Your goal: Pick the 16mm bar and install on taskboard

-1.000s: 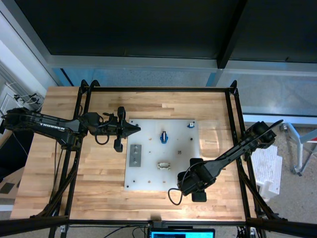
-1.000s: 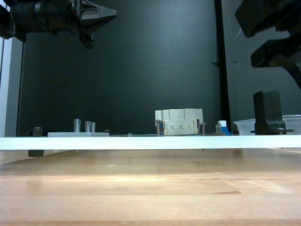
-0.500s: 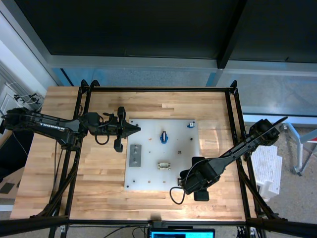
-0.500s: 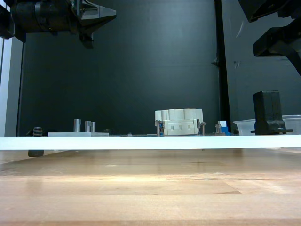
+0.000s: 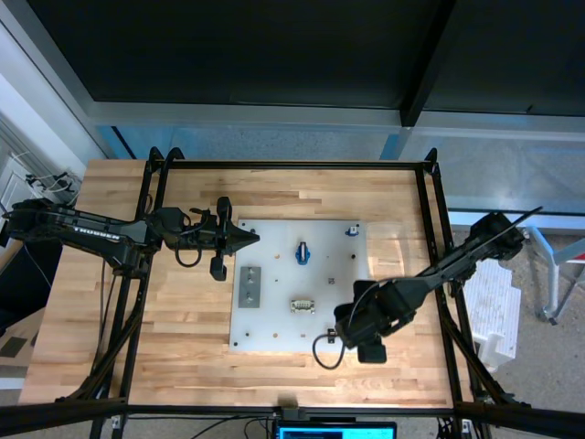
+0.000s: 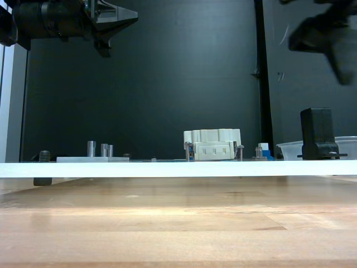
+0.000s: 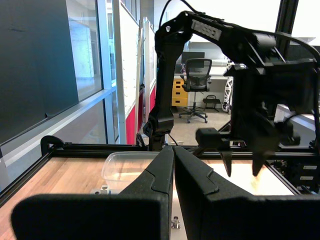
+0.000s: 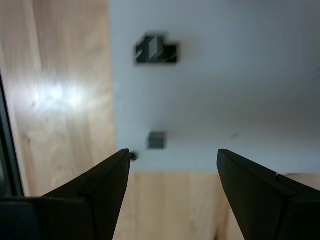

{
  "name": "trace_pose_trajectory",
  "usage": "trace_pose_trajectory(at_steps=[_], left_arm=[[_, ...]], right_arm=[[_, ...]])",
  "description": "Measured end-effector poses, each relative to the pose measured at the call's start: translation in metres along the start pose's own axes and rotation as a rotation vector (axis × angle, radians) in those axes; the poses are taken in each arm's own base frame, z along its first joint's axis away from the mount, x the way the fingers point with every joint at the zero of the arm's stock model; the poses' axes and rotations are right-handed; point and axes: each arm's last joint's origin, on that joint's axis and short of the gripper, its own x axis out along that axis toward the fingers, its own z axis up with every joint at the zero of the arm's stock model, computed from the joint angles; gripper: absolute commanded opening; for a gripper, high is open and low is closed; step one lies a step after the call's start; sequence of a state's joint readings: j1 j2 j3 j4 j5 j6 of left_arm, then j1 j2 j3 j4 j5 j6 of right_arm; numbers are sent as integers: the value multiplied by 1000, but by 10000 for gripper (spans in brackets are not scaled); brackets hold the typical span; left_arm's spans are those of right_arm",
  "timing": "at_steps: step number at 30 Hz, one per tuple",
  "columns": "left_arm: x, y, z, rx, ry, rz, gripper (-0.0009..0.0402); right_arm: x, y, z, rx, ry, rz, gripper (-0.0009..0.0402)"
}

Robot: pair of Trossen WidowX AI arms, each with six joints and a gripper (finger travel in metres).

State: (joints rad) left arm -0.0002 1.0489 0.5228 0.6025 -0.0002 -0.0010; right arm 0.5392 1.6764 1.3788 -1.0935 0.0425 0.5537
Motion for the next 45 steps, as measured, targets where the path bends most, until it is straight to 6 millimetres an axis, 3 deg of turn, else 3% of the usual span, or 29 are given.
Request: trace_pose_trajectory(at_steps=[20,26,39,45], left_arm=[[0,0,0,0,0,0,0],[0,0,0,0,0,0,0],[0,0,0,0,0,0,0],[0,0,0,0,0,0,0]], right_arm=[[-57,-76,9,-27,-273,-84,196],[-72,-100,9,-11,-342,-100,151],[-90,-141,21,-20,-498,-81,-5],[-96,-147,25,-53,-576,-80,0]])
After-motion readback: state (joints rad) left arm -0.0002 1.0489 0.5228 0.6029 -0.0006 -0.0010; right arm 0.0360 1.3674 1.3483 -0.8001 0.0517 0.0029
